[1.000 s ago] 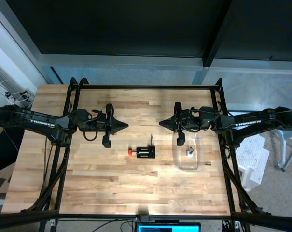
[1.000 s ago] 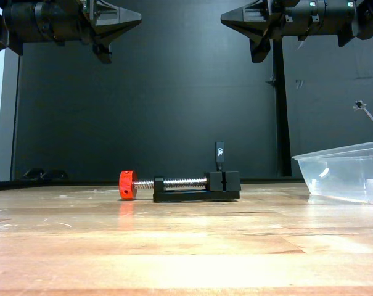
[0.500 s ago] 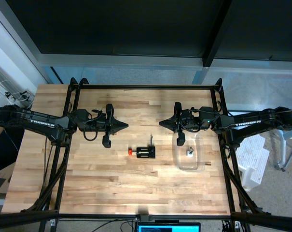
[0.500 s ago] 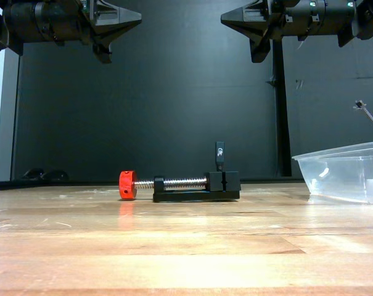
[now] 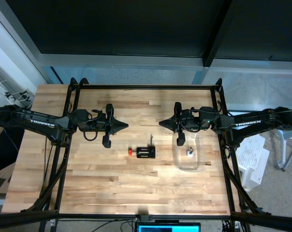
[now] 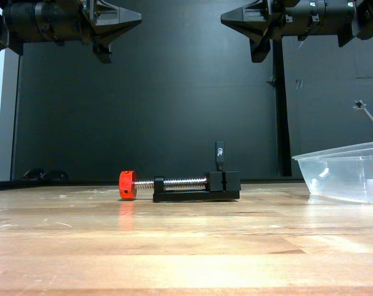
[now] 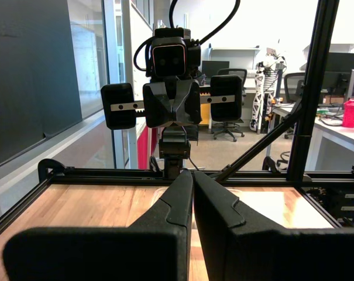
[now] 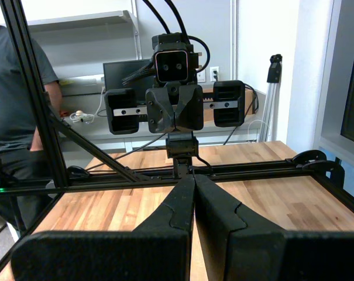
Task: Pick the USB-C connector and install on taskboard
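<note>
Currently your left gripper (image 7: 192,174) and right gripper (image 8: 194,177) hang high above the table (image 5: 112,183), tips facing, each with fingers pressed together. Below, between them, sits the taskboard (image 5: 146,152). Your clear tray (image 5: 187,168) holds the USB-C connector (image 5: 189,152), too small to detail.

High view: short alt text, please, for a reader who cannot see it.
Above a wooden table, the left gripper and right gripper point at each other, jaws shut. Nearer the camera lie a small black block fixture with a red-orange tab and a clear plastic tray holding a small silver connector.
</note>
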Controlling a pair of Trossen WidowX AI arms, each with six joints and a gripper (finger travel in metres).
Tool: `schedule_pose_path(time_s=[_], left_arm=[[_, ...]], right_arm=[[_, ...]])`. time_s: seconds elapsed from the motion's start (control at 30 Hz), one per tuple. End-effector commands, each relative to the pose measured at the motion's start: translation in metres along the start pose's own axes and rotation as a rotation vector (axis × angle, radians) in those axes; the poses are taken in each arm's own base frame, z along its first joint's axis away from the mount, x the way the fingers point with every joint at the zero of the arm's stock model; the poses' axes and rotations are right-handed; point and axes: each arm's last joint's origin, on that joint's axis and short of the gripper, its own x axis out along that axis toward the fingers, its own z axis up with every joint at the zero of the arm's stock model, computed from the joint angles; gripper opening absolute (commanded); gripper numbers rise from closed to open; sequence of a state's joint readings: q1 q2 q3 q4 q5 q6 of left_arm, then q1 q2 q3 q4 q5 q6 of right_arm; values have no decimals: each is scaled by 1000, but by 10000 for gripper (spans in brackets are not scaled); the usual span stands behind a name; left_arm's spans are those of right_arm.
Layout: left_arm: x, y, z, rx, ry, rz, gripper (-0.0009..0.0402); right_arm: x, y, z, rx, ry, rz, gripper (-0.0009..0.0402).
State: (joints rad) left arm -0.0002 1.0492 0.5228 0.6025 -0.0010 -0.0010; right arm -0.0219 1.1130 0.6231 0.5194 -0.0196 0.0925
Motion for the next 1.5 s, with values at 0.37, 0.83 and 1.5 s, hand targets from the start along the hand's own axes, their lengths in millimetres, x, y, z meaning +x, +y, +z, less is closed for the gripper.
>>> schedule_pose_path(time_s=[0.37,0.83,1.5], left_arm=[[0,0,0,0,0,0,0],[0,0,0,0,0,0,0],[0,0,0,0,0,0,0]], right_arm=[[0,0,0,0,0,0,0],[0,0,0,0,0,0,0],[-1,2,6,-68,322,-10,0]])
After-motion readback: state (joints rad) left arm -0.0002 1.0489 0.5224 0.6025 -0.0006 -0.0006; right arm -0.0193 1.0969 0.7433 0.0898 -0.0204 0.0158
